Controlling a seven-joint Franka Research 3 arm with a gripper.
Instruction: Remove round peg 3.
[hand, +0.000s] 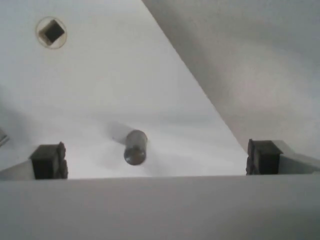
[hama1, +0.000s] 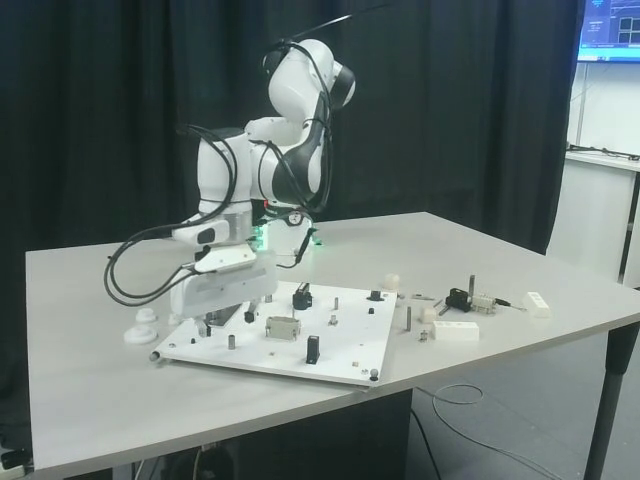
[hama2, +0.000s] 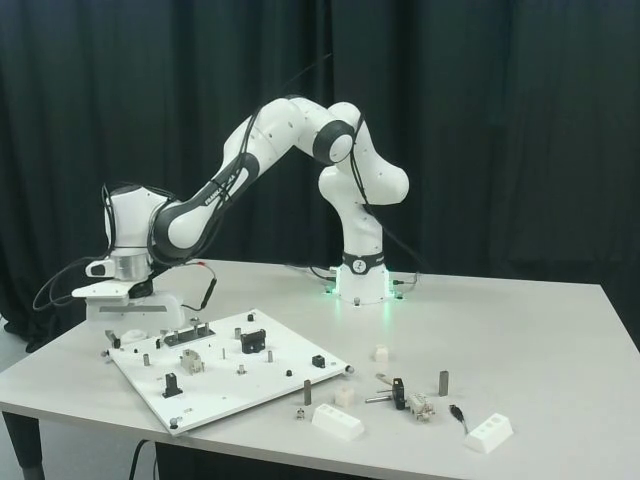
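The pincer (hand: 155, 159) is spread wide, one finger on either side of one peg (hand: 135, 146), presumably to straddle it before closing. That peg stands upright in the white board (hand: 100, 85), lower centre of the wrist view. One square socket (hand: 51, 32) sits upper left.
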